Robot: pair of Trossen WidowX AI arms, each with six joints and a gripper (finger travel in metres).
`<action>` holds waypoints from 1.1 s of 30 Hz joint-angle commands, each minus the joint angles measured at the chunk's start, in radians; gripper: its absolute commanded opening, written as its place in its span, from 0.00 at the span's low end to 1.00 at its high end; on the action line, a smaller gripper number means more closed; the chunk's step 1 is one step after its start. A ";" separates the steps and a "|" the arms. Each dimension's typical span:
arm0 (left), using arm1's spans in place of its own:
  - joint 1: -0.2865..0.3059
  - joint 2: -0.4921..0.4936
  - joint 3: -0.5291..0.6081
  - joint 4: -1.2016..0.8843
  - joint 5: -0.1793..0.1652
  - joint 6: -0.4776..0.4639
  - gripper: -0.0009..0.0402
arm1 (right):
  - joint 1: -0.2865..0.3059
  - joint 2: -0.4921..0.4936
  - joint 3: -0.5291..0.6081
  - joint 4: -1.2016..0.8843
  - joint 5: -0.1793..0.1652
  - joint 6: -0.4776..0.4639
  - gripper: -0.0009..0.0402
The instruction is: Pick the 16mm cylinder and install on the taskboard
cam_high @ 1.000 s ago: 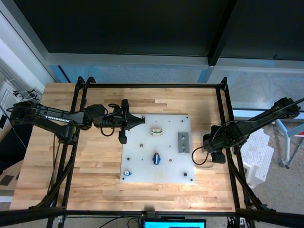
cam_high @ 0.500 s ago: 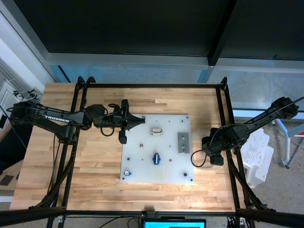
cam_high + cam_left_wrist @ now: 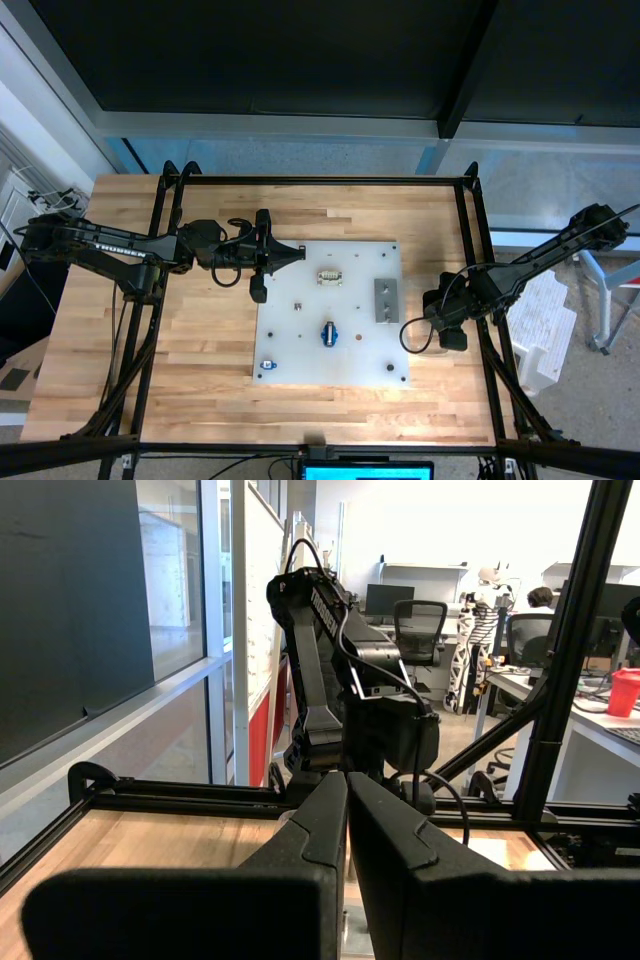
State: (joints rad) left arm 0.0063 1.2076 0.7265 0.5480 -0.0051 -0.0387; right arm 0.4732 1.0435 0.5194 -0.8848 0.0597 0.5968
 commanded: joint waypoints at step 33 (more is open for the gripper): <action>0.000 0.000 0.000 0.000 0.000 0.000 0.02 | 0.006 0.000 -0.046 0.062 0.001 0.001 0.52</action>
State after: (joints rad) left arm 0.0063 1.2076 0.7265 0.5480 -0.0051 -0.0387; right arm 0.4786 1.0435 0.4728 -0.8227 0.0601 0.5980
